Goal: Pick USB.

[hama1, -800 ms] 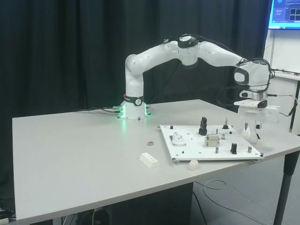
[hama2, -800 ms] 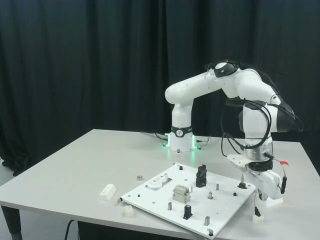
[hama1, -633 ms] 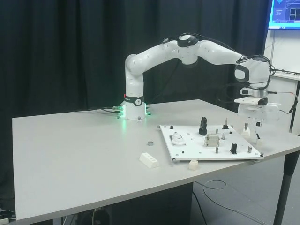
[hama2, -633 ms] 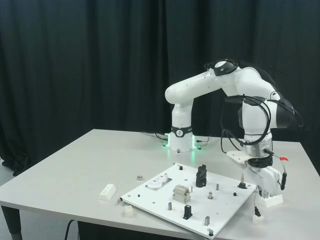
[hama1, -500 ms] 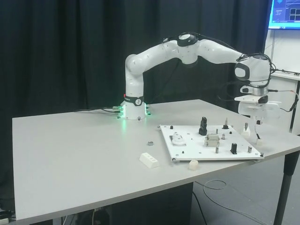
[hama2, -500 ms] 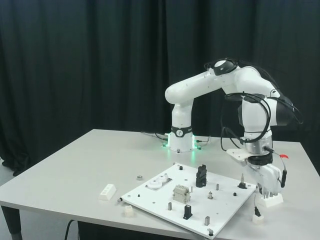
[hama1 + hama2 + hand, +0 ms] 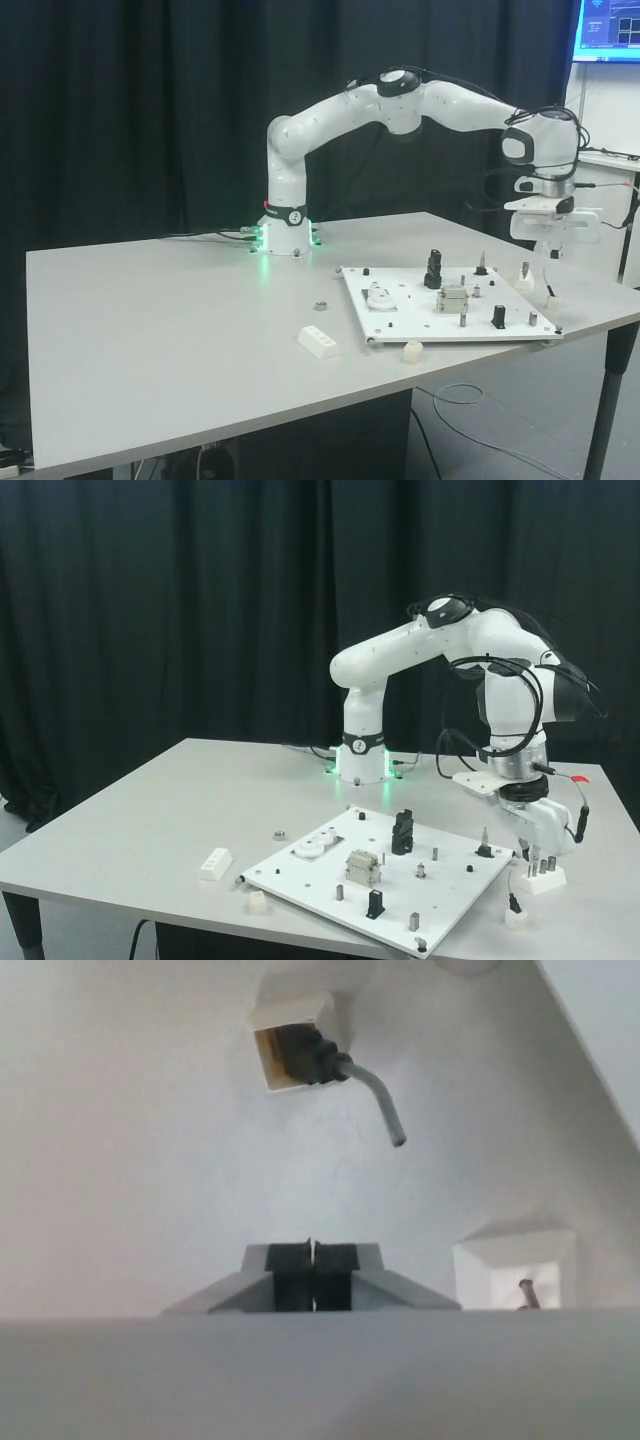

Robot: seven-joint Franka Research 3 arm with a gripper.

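- The hand [image 7: 313,1280] is pinched closed on nothing, the black pads touching each other in the wrist view.
- The USB [image 7: 305,1052] sits plugged into a small white holder [image 7: 293,1020] on the grey table [image 7: 150,300], just off the far corner of the white board [image 7: 455,320], with its short cable stub [image 7: 380,1105] curling out.
- The hand hangs above and a bit to one side of the plug, well clear of it.
- To do this right, I'd say open up first, line the pads across the black plug body, come straight down and grab the body, not the cable.
- A second white block [image 7: 515,1265] sits near, so watch clearance.
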